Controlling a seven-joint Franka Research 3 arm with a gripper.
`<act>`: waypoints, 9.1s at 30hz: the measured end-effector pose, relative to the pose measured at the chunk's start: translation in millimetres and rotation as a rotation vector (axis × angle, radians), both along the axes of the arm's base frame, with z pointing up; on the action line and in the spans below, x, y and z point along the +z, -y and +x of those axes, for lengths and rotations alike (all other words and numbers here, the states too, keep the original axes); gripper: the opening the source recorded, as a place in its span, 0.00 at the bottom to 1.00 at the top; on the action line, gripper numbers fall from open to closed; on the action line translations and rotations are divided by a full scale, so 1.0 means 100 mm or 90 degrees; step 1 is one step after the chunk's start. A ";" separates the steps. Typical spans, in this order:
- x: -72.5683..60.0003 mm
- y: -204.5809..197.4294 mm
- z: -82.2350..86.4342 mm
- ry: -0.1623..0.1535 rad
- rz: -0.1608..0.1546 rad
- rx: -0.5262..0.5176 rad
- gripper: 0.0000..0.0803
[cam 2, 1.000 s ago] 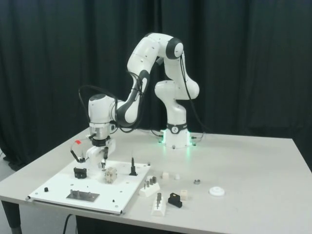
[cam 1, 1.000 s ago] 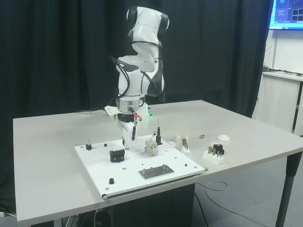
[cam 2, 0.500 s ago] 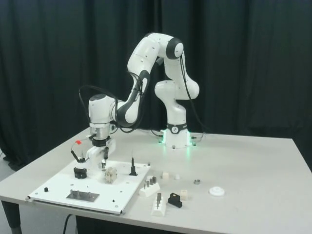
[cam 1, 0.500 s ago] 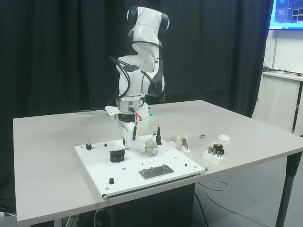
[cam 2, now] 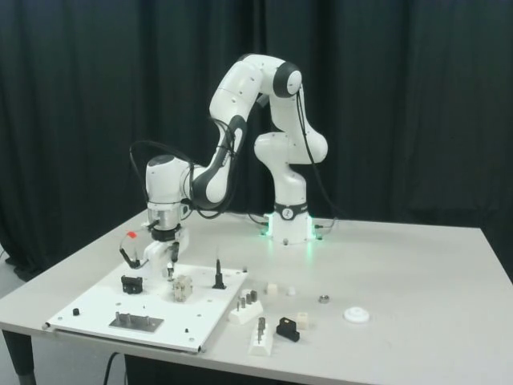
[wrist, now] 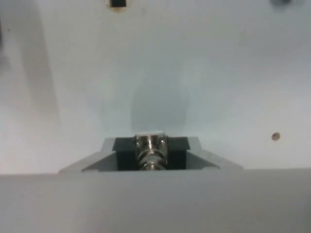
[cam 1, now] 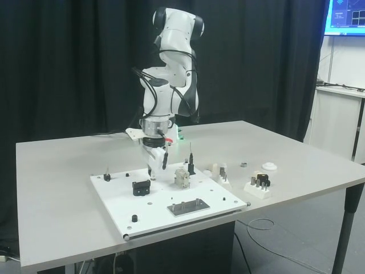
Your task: Insert BNC.
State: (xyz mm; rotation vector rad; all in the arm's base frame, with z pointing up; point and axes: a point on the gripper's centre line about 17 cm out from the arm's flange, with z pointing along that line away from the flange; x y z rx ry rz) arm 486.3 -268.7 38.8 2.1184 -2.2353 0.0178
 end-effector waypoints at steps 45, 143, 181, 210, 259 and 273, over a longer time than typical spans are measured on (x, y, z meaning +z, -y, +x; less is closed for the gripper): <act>0.00 -0.01 0.04 -0.002 -0.006 0.310 0.16; 0.00 -0.02 0.08 0.031 -0.009 0.572 0.16; 0.00 -0.03 0.08 0.021 -0.009 0.710 0.16; 0.00 -0.05 0.08 0.012 -0.002 0.825 0.16; 0.00 -0.06 0.08 -0.003 0.031 1.010 0.16; 0.01 -0.07 0.08 -0.004 0.031 1.050 0.16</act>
